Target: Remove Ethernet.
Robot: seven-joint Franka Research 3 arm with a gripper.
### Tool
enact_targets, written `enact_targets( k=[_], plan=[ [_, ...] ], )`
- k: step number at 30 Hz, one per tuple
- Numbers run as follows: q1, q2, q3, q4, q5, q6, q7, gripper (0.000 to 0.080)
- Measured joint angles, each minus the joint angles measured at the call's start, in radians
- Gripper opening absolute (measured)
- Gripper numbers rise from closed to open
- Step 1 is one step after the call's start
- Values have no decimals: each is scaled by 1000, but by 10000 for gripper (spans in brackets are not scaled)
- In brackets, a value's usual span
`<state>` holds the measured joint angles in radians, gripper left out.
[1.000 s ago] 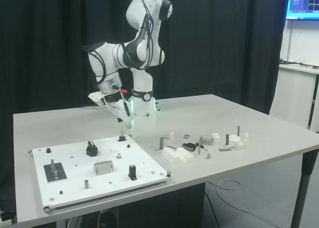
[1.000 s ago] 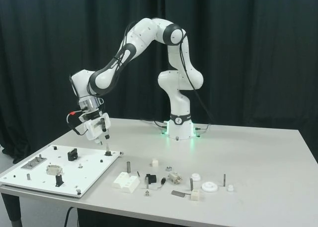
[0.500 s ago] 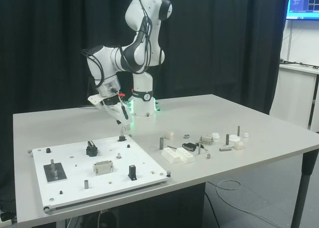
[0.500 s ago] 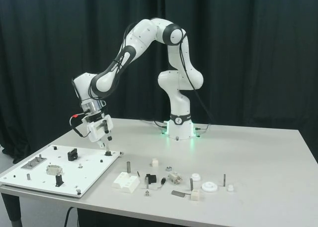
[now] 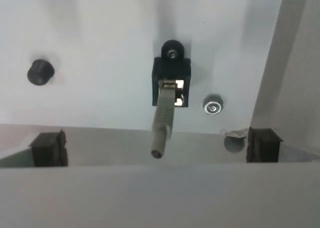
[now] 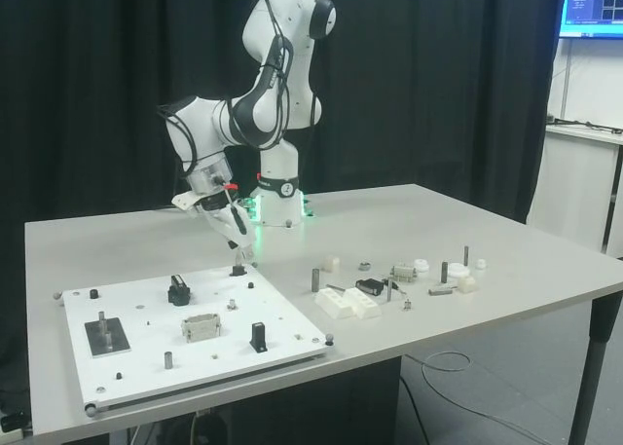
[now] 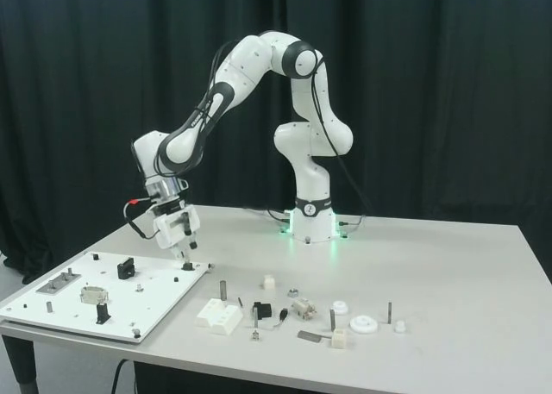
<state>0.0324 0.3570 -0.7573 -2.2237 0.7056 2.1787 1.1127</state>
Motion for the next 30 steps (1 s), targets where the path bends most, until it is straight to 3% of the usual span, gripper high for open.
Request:
enact_targets(
  k=[17,30],
  plan=[
    [1,2,3,-28,32,41,-5,800],
    [1,8,5,-32,34,49,-5,800]
  ],
)
